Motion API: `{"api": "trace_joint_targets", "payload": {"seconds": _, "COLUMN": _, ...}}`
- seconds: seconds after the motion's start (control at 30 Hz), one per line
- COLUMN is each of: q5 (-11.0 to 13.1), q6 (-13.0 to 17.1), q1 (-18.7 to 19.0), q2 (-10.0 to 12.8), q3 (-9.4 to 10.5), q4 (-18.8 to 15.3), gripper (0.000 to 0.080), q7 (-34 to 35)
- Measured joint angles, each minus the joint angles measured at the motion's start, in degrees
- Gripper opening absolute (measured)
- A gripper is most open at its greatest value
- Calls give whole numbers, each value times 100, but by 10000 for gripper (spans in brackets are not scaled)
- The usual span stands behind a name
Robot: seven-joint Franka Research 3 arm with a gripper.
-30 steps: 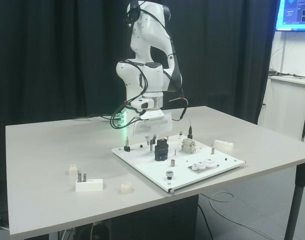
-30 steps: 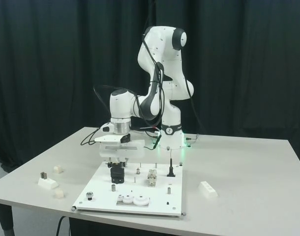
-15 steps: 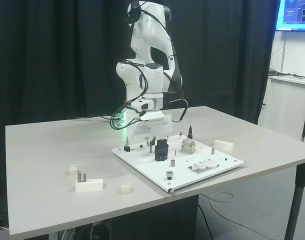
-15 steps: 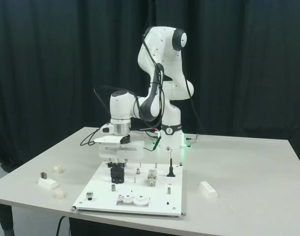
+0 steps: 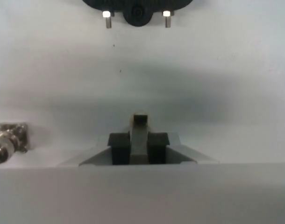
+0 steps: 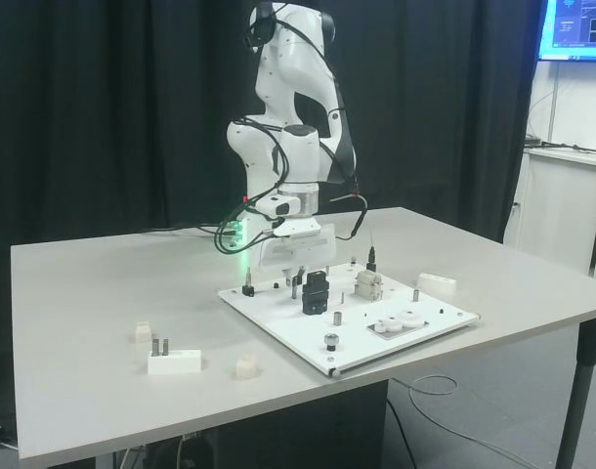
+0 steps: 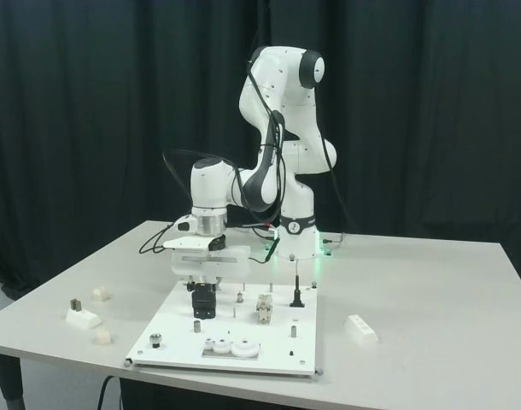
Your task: Insert square peg 2.
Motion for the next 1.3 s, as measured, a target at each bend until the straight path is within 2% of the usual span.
{"api": "trace_joint_targets", "payload": {"seconds": 1.3, "q5": 157, "q6": 152, "q1": 2, "q2": 50, "q3": 47, "q4": 4, "gripper": 75, "q7": -117}}
